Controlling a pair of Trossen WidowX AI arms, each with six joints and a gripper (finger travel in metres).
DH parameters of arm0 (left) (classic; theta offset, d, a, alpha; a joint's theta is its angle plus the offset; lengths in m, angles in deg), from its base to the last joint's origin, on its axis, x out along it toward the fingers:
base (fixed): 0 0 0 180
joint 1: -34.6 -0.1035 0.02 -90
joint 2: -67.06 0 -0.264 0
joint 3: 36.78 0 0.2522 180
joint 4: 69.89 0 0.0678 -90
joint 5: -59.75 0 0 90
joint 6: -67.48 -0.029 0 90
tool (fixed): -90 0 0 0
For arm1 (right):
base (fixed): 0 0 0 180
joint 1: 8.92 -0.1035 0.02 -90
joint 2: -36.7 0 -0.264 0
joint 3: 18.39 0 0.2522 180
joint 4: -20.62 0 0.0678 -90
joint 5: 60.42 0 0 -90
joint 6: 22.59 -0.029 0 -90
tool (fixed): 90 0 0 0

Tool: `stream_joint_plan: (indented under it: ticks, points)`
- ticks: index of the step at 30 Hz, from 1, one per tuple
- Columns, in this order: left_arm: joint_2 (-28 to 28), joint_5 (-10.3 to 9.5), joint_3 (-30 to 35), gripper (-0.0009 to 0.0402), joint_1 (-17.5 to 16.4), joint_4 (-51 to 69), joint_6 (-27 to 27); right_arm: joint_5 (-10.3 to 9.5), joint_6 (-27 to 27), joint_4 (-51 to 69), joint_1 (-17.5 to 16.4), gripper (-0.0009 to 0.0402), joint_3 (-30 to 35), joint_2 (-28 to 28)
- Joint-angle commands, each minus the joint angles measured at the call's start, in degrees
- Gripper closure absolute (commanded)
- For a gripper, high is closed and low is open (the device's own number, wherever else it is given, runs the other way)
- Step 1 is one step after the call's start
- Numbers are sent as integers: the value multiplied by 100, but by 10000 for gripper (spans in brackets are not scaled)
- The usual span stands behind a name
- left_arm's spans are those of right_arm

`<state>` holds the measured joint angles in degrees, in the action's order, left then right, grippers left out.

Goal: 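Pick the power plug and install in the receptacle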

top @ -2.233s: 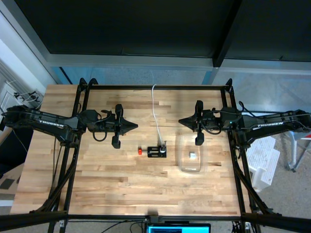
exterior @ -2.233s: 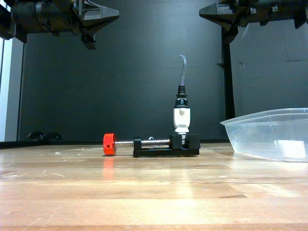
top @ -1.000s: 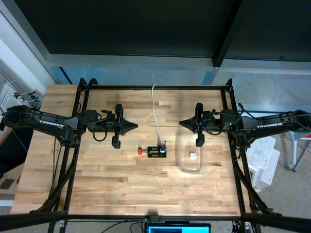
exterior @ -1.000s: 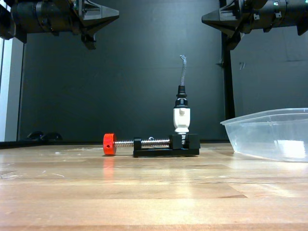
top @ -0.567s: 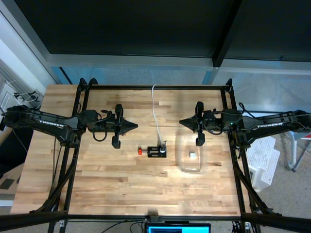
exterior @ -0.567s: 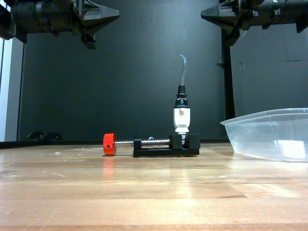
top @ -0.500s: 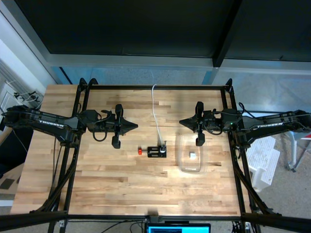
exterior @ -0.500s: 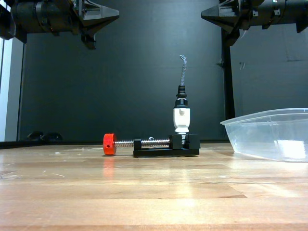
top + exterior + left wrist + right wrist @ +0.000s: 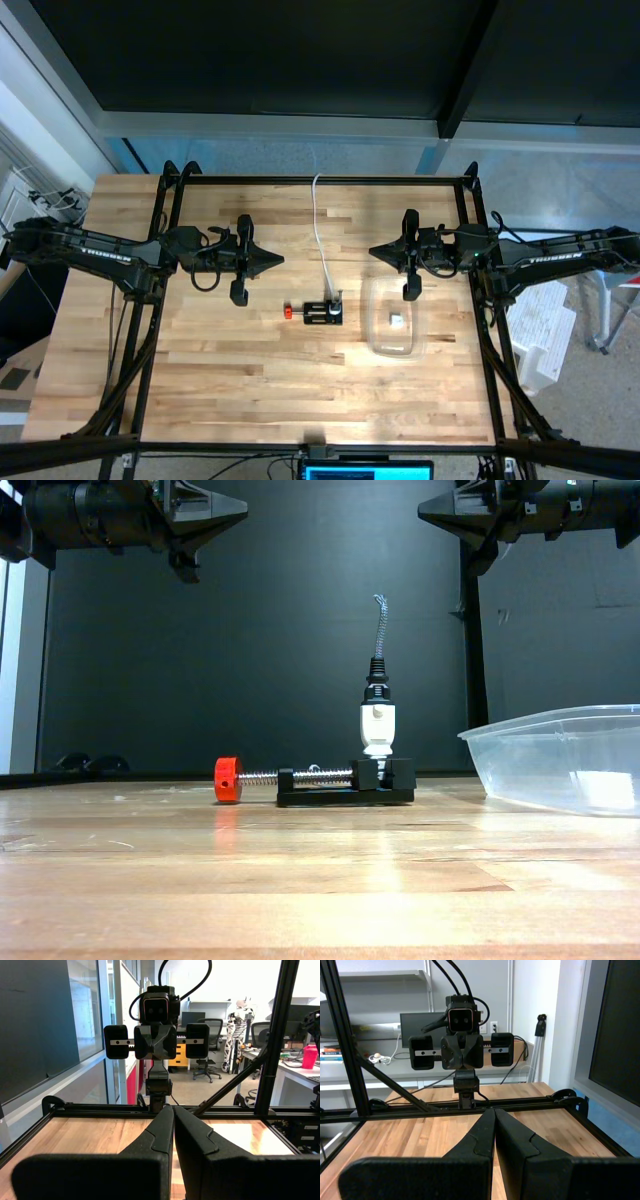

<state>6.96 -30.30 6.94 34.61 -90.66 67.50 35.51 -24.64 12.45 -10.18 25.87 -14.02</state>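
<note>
Left gripper [image 9: 278, 260] and right gripper [image 9: 373, 251] hang above the bench, jaws pressed together; we can't spot the power plug, probably light and stiff, so pinch its sides.

You're in a robotics lab: the left gripper [image 9: 278, 260] and right gripper [image 9: 373, 251], both pinched closed, face each other mid-frame above a black-framed butcher-block table [image 9: 250, 380]. Beyond it stand office chairs [image 9: 206, 1060], desks [image 9: 300, 1067] and a monitor [image 9: 420, 1022].

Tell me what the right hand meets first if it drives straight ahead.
Likely the left hand, facing it head-on across open air; depth is unclear. The right hand points level, high above the receptacle.
</note>
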Motion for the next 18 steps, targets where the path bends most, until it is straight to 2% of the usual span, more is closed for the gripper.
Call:
stream_joint_plan:
  ticks: [1,18]
  points:
    - [-2,2,0,393,-2,-2,-2,0,-4,44,-2,393,2,-4]
    - [0,2,0,393,-2,-2,-2,2,-4,127,0,393,2,-4]
